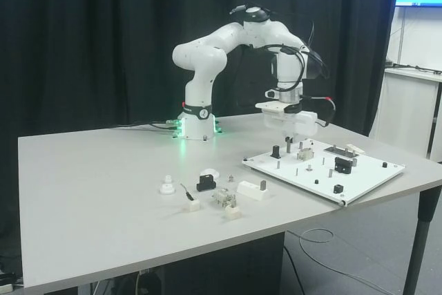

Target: Insert square peg 3.

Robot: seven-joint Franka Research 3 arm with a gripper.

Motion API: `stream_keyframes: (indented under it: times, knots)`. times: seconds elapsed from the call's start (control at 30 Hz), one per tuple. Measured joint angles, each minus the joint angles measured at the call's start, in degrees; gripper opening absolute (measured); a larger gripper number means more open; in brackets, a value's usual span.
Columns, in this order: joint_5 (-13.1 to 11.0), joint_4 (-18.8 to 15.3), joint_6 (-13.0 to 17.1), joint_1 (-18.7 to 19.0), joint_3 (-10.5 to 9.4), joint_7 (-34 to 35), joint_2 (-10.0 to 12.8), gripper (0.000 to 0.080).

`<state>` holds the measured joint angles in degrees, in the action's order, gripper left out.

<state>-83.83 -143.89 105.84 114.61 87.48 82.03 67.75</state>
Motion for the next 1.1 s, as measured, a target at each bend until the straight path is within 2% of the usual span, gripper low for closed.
stream_keyframes:
  times: [0.6,1.1]
  knots:
    - [0.02,0.01,0.72,0.28,-0.18,-2.04,0.04,0.0111]
    - [-0.17,0.03,0.86,0.48,-0.24,5.2,0.04,0.0111]
